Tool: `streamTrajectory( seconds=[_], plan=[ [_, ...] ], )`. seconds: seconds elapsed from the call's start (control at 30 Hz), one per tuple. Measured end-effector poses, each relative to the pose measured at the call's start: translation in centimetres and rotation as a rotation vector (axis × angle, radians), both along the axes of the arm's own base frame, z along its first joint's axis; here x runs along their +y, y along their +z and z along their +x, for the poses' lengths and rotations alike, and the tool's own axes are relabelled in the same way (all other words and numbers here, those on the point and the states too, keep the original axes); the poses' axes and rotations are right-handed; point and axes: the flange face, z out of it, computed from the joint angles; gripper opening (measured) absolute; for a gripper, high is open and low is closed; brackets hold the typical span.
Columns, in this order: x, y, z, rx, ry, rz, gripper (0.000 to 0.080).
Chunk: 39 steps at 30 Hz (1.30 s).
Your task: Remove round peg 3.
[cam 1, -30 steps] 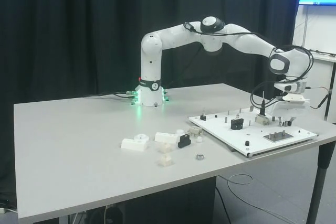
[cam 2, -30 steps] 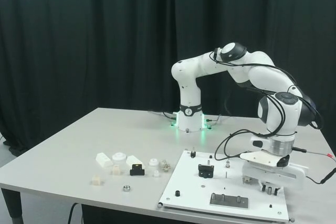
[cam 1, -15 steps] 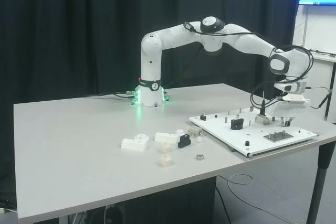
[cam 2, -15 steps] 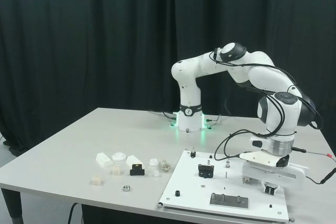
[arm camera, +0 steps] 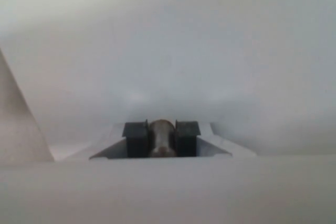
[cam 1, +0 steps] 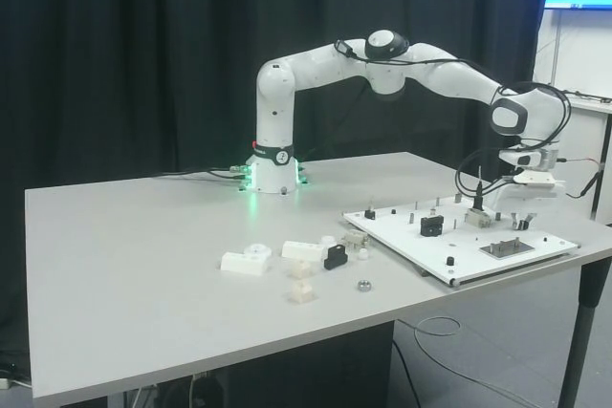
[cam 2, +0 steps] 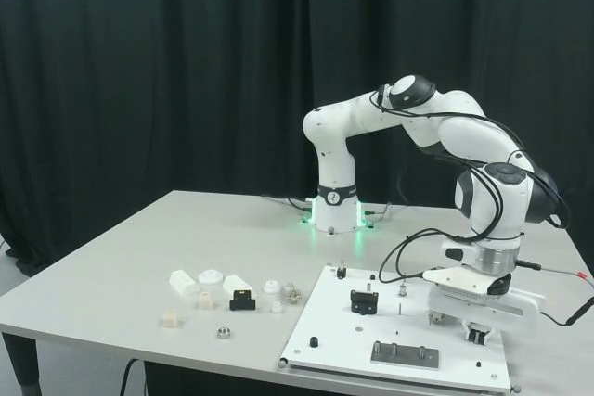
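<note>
In the wrist view my gripper (arm camera: 161, 141) is shut on a small grey round peg (arm camera: 160, 128), held between two black pads (arm camera: 135, 138). Below it lies the white assembly board (arm camera: 168, 51). In both room views the gripper (cam 1: 521, 221) (cam 2: 478, 329) hangs just above the far right part of the board (cam 1: 449, 257) (cam 2: 325, 336), fingers pointing down. The peg itself is too small to make out in the room views.
A grey block with short pegs (cam 1: 504, 247) (cam 2: 406, 353) sits at the board's front edge, near the gripper. A black fixture (cam 1: 431, 225) (cam 2: 363, 301) and thin pins stand on the board. Loose white and black parts (cam 1: 287, 260) (cam 2: 223, 289) lie on the table beside it.
The gripper has risen slightly above the board, staying shut. Nothing else has moved.
</note>
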Motion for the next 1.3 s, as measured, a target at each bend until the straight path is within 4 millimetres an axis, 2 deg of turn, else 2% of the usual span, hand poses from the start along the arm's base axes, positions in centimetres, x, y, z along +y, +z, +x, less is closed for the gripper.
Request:
streamTrajectory(
  seconds=[1.3],
  plan=[
    [-0.03, 0.02, 0.04, 0.0, 0.019, 0.003, 0.0105]
  ],
)
